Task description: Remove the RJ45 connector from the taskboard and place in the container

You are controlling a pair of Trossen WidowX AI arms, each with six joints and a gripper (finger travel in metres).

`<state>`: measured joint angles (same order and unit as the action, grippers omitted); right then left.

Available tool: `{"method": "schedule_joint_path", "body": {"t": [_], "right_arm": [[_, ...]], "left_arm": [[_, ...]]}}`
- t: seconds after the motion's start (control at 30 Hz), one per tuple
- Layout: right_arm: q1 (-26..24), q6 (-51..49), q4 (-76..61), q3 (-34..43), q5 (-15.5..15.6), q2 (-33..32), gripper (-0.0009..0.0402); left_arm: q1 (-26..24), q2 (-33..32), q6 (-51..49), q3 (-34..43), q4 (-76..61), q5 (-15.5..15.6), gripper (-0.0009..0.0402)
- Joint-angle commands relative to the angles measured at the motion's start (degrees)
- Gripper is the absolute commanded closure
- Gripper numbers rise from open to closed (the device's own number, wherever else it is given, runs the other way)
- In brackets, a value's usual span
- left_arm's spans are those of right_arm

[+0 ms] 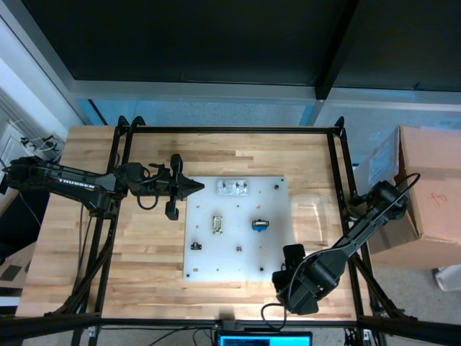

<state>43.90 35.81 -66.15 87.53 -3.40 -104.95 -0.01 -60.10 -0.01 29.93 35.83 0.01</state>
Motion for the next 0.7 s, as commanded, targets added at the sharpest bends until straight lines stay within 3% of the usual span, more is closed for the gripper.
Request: {"method": "schedule_joint_path", "body": {"t": [0.03,0.53,0.7], "right_arm": [[0.0,-0.02,0.33,-0.09,0.02,-0.63,0.0171],[0.02,0.0,3.5,-0.85,0.0,-3.37,0.0172],[0.0,0.24,4.31,-0.87,-0.02,-4.59,0.019]], "left_arm": [[0.0,-0.02,0.0,0.02,0.0,-0.02,0.0393],[0.02,-0.02,0.02,0.02,0.0,-0.02,0.0393],[0.0,-0.02,0.0,0.02,0.0,-0.02,0.0393]]}}
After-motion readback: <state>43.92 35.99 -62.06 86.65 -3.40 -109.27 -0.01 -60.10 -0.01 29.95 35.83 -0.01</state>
